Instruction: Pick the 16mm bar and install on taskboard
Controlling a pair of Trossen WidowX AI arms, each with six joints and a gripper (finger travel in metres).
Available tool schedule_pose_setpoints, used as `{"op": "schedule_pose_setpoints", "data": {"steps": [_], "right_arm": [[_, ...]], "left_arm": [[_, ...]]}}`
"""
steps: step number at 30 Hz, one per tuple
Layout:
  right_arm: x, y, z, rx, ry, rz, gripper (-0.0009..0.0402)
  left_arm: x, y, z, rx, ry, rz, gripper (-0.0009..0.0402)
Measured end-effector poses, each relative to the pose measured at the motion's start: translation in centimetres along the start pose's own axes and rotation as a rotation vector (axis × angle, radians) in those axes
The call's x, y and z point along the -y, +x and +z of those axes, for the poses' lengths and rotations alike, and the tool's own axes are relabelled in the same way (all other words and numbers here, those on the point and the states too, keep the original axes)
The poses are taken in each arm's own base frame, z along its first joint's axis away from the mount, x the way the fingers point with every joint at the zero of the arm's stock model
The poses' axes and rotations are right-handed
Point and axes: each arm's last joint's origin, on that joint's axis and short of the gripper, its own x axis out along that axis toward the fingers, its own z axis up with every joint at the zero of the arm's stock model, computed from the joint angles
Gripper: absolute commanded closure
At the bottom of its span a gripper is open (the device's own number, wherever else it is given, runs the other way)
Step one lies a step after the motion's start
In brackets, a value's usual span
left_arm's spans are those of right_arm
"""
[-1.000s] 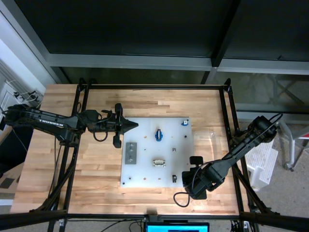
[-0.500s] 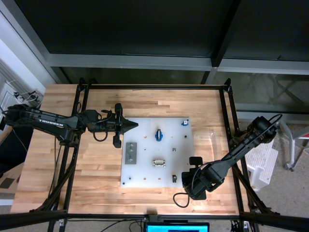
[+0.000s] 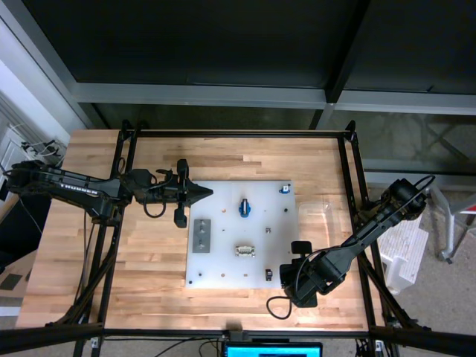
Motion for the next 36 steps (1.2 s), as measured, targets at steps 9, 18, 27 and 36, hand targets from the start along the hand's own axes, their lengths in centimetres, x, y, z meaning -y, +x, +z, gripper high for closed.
{"op": "schedule_pose_setpoints", "data": {"steps": [9, 18, 27, 36], "right_arm": [[-0.1, 0.1, 0.0, 0.003, 0.009, 0.007, 0.0393], [-0.1, 0.1, 0.0, 0.004, 0.009, 0.006, 0.0393], [0.1, 0.9, -0.4, 0.012, 0.012, 0.013, 0.0393], [0.2, 1.8, -0.8, 0.013, 0.013, 0.018, 0.0389]], "left_arm": [[0.0, 0.0, 0.0, 0.0, 0.0, 0.0, 0.0393], [0.0, 0.0, 0.0, 0.0, 0.0, 0.0, 0.0393], [0.0, 0.0, 0.0, 0.0, 0.0, 0.0, 0.0393], [0.0, 0.0, 0.0, 0.0, 0.0, 0.0, 0.0393]]}}
